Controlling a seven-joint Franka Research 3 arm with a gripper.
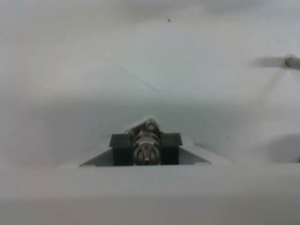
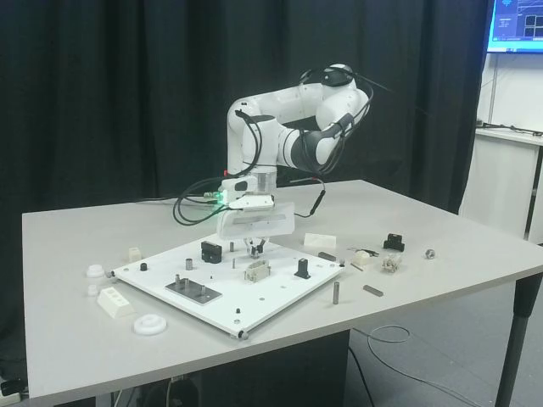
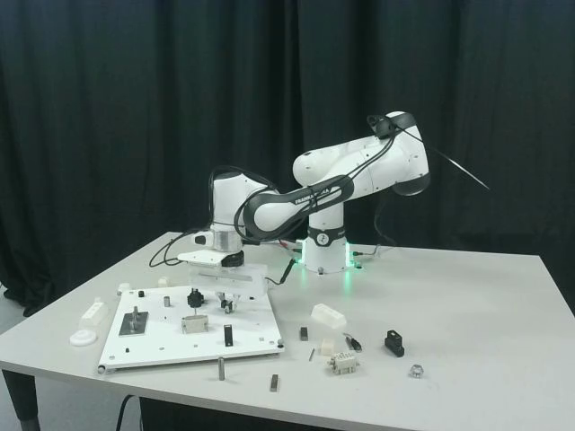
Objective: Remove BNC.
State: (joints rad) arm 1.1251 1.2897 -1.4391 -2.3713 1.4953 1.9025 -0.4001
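In the wrist view a small metal BNC connector [image 1: 146, 145] sits between the two black fingers [image 1: 121, 148], and my gripper [image 1: 146, 152] is shut on it. The white board [image 1: 93, 70] lies well behind the connector, so it appears to be held a little above the board. In the first room view the gripper [image 2: 253, 247] hangs over the middle of the white board [image 2: 280, 298], just above a small metal bracket [image 2: 257, 270]. From the second room view the gripper [image 3: 226, 305] is above the board's [image 3: 256, 346] far right part. The connector itself is too small to make out in either room view.
On the board stand black blocks [image 2: 210, 252] [image 2: 302, 269], a grey plate [image 2: 193, 291] and thin pegs [image 1: 291, 62]. Loose parts lie on the table right of the board: a white block [image 2: 320, 241], a black piece [image 2: 393, 242], a metal connector [image 2: 389, 264]. White parts [image 2: 114, 302] lie to its left.
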